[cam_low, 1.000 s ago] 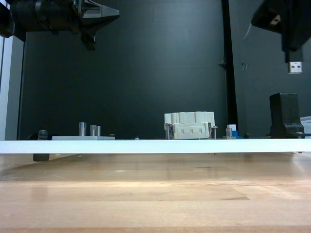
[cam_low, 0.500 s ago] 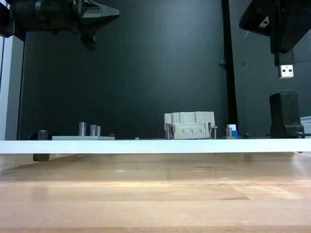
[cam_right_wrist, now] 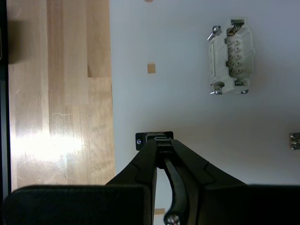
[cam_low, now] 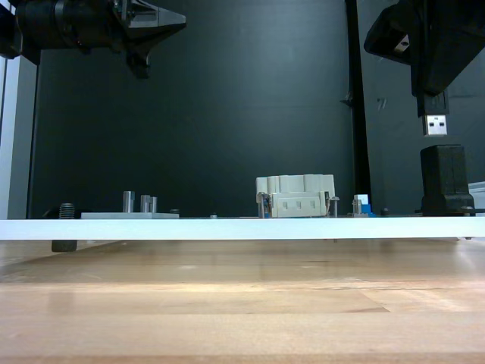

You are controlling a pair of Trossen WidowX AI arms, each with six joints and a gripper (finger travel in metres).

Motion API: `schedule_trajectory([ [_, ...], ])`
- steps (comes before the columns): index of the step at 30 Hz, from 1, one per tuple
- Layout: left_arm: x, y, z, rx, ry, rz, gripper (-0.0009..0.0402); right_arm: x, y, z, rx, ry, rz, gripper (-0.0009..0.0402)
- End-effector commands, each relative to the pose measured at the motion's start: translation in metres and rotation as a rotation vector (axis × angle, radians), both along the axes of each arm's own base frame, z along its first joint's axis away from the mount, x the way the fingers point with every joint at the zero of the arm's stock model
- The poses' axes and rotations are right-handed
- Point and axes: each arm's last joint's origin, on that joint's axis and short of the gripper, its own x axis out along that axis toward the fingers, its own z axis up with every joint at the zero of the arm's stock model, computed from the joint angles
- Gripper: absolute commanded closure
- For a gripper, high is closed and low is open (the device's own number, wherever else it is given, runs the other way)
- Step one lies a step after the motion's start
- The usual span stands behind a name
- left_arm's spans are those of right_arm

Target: Pick the USB connector and install on taskboard

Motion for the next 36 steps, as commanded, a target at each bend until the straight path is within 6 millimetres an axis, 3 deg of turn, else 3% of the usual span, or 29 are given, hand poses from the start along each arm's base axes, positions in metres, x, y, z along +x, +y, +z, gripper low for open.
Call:
schedule_trajectory([
  [1, 0.0001, 0.0, 0.0, 0.0, 0.0, 0.0, 0.0393, -0.0006, -0.0005, -0.0012, -0.004, 0.002, -0.001, 0.0393],
  [36, 0.0001, 0.0, 0.0, 0.0, 0.0, 0.0, 0.0393, -0.0021, -0.0007, -0.0077, 0.012, 0.013, 0.008, 0.0393],
])
